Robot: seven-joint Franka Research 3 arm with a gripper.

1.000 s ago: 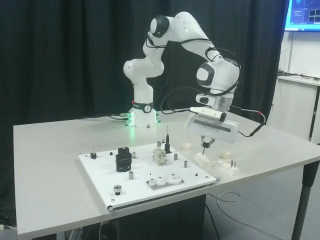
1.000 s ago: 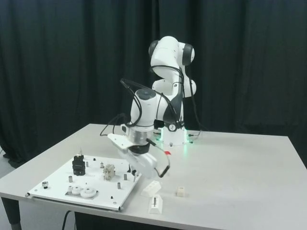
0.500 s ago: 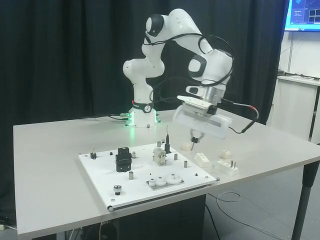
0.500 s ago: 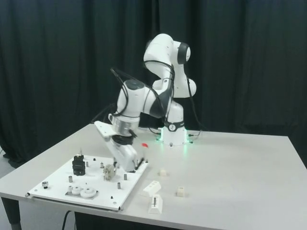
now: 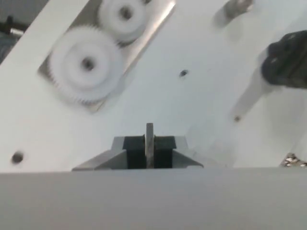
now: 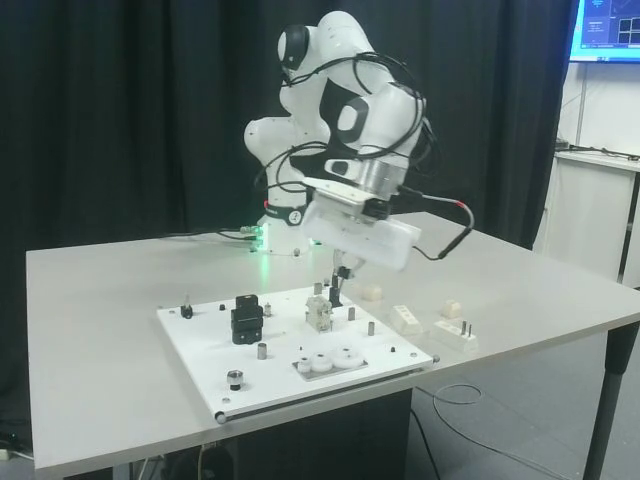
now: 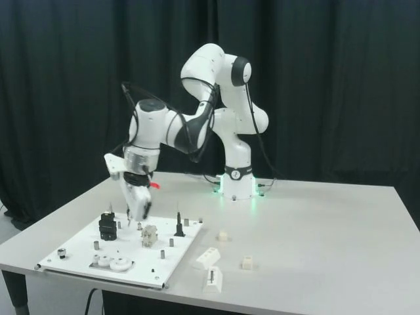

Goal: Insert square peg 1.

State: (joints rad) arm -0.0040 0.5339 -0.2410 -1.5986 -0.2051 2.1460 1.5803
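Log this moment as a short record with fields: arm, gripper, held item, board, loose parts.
arm: white, reaching over the white board
gripper: jaws shut on a thin grey peg, above the board
nearest parts: two white gears, black block
loose parts: small white blocks on the grey table beside the board
base: green light at the arm's foot

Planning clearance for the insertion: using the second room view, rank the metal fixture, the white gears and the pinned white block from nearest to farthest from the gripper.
From the gripper, shut on the square peg:
1. Metal fixture, on the board, just beside it.
2. White gears, at the board's front edge.
3. Pinned white block, off the board, near the table front edge.
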